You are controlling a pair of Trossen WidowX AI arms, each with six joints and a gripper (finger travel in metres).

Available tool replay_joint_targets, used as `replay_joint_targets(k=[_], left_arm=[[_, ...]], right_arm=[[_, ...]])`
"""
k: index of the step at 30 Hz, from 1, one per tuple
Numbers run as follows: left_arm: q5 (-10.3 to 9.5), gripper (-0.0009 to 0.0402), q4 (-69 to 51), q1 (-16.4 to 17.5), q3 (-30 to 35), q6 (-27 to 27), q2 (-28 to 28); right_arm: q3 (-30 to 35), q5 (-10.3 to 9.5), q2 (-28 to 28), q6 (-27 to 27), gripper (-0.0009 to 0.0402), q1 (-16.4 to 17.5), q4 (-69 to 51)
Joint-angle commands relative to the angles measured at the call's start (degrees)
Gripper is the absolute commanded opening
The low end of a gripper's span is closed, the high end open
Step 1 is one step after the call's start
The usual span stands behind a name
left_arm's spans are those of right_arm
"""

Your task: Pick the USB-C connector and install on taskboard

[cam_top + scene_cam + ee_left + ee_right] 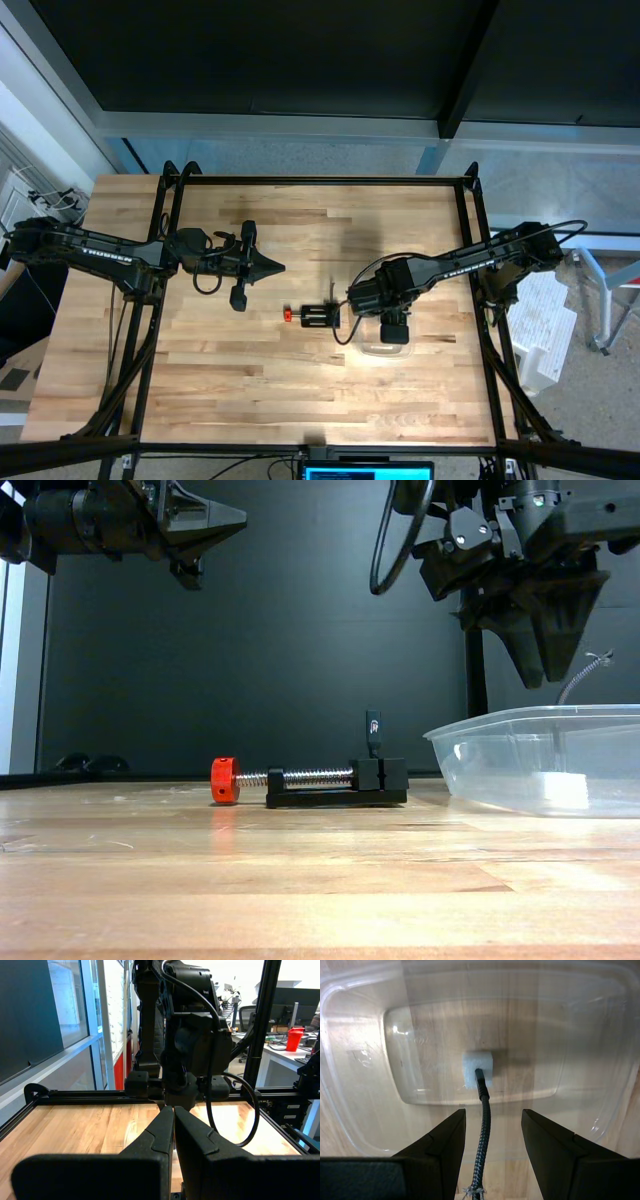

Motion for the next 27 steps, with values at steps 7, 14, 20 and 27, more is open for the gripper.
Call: replay_joint_targets(k=[7,14,20,27], left_arm=[[0.00,0.0000,0.0,0.0,0.0,0.0,0.0],[0.00,0.0000,0.0,0.0,0.0,0.0,0.0],[0.00,0.0000,0.0,0.0,0.0,0.0,0.0],[0.00,0.0000,0.0,0.0,0.0,0.0,0.0]], right_arm=[[-3.1,-0.48,0.0,0.2,0.0153,0.3,3.4],[-4.3,-0.48,0.0,0.1,0.0153,0.5,4.9],[-5.7,-0.46,0.1,0.3,0.0153,0.5,6.5],[-6.6,-0.46,1.5,-0.1,0.0153,0.6,8.8]])
